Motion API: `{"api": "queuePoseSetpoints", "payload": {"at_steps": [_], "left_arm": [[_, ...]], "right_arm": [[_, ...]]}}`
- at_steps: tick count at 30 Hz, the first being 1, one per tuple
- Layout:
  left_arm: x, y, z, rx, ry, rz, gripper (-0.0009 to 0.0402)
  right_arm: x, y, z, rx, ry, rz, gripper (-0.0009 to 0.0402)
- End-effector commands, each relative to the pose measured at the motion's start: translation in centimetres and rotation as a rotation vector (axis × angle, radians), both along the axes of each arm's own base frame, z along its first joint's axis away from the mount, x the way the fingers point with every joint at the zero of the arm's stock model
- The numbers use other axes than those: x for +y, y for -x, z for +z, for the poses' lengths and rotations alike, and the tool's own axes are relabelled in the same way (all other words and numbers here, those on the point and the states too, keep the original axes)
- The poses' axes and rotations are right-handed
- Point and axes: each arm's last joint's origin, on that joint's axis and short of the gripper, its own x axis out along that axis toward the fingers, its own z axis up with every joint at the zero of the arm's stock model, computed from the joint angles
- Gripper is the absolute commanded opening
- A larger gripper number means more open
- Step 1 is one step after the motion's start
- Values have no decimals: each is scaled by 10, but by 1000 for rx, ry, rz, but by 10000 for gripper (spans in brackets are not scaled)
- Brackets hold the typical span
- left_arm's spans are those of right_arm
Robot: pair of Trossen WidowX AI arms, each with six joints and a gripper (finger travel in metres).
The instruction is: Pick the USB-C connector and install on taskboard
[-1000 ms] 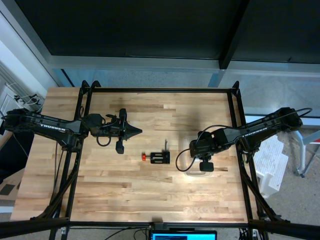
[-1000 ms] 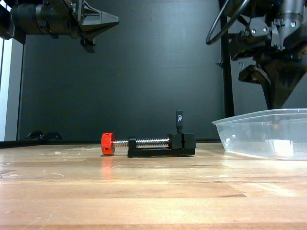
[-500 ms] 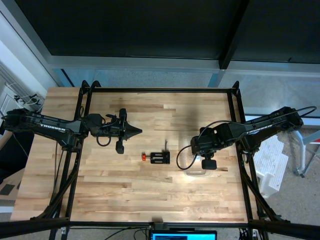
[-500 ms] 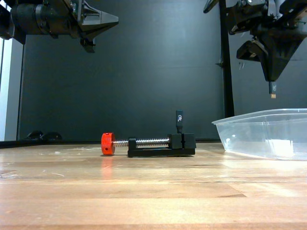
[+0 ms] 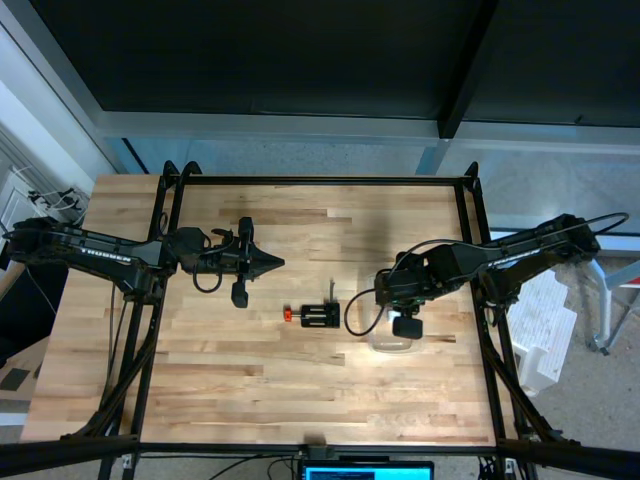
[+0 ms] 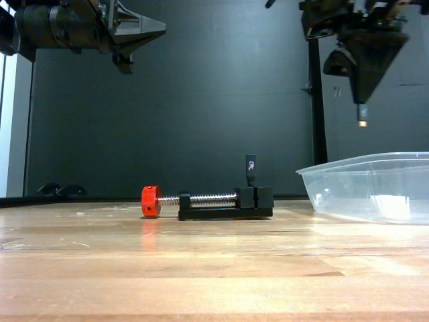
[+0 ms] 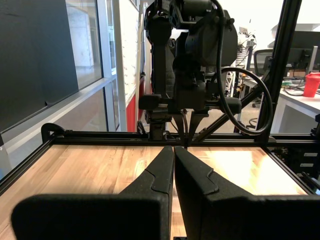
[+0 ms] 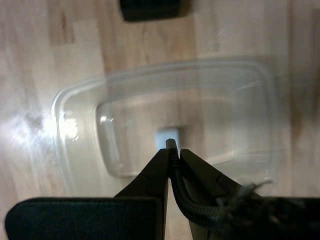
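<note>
Right tool (image 8: 172, 151), clamped on the black USB-C connector (image 6: 362, 115) over the clear plastic tray (image 6: 348, 194), risks it tilting and missing the black red-knobbed taskboard (image 6: 224, 204); left tool (image 7: 173, 150) hangs shut, empty, well apart.

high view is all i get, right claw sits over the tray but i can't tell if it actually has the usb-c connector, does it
Observer: Yes. In the right wrist view the right claw is shut on the USB-C connector, and its cable trails back from the grip.
Operator: is the plug clear of the tray rim
Observer: In the low view it is: the connector's tip hangs well above the rim of the clear tray and touches nothing.
Operator: and the left claw
Observer: The left wrist view shows the left claw shut on nothing. It is parked high up, to the left of the taskboard.
</note>
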Motion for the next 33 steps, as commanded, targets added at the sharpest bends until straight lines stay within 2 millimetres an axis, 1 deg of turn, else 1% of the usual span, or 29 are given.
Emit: {"api": "queuePoseSetpoints", "payload": {"at_steps": [1,13,19,33], "left_arm": [[0,0,0,0,0,0,0],[0,0,0,0,0,0,0],[0,0,0,-1,0,0,0],[0,0,0,0,0,0,0]], "right_arm": [[0,-12,3,10,9,-26,0],[2,-64,2,18,13,-40,0],[1,-79,-4,32,16,-42,0],[6,-115,-7,25,24,1,0]]}}
